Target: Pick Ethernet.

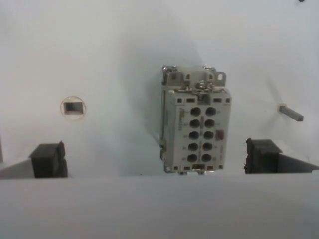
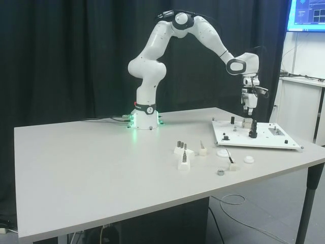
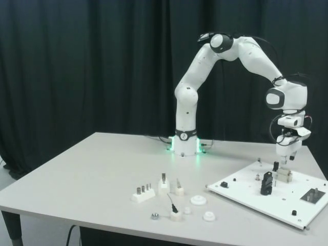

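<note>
My gripper (image 1: 154, 158) is open, its black fingertips (image 1: 48, 159) set wide apart, and it holds nothing. It hangs above the white board (image 2: 264, 141), over a grey multi-pin connector block (image 1: 197, 122) that shows between the fingers. A small rectangular socket (image 1: 73, 107) is cut into the board off to one side. On the table in front of the board, a small black plug with a thin wire (image 3: 174, 207) stands in a white holder; it may be the Ethernet plug. The gripper (image 3: 285, 159) is well away from that plug (image 2: 231, 161).
A black upright part (image 3: 266, 183) stands on the board close below the gripper. A thin peg (image 1: 291, 113) sticks out near the connector. White holders with pins (image 3: 142, 193), round discs (image 3: 198, 200) and a small ring (image 3: 154, 216) lie on the grey table (image 3: 87, 169).
</note>
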Robot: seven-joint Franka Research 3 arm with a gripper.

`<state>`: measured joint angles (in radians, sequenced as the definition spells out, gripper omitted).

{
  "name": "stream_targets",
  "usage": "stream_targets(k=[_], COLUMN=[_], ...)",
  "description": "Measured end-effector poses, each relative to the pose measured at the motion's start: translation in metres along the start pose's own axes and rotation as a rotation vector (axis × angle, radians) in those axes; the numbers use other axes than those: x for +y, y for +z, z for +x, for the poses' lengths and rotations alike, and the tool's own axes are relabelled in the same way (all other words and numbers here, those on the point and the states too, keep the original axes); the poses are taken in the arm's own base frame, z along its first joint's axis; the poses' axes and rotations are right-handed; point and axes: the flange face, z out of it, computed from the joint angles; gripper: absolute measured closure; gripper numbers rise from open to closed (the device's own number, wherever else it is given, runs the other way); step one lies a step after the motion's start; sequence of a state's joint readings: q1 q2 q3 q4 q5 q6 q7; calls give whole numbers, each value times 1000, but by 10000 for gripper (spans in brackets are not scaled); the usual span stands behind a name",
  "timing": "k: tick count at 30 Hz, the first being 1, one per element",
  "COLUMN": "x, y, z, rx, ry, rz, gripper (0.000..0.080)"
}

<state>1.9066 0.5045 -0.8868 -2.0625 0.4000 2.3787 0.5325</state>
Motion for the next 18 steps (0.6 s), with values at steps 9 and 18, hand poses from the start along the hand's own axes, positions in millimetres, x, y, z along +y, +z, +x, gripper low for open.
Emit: stream_targets(k=[9, 18], x=[8, 22], y=[-7, -17], z=[7, 18], rx=[-8, -26], ry=[21, 53], rz=[6, 8], gripper=[3, 3])
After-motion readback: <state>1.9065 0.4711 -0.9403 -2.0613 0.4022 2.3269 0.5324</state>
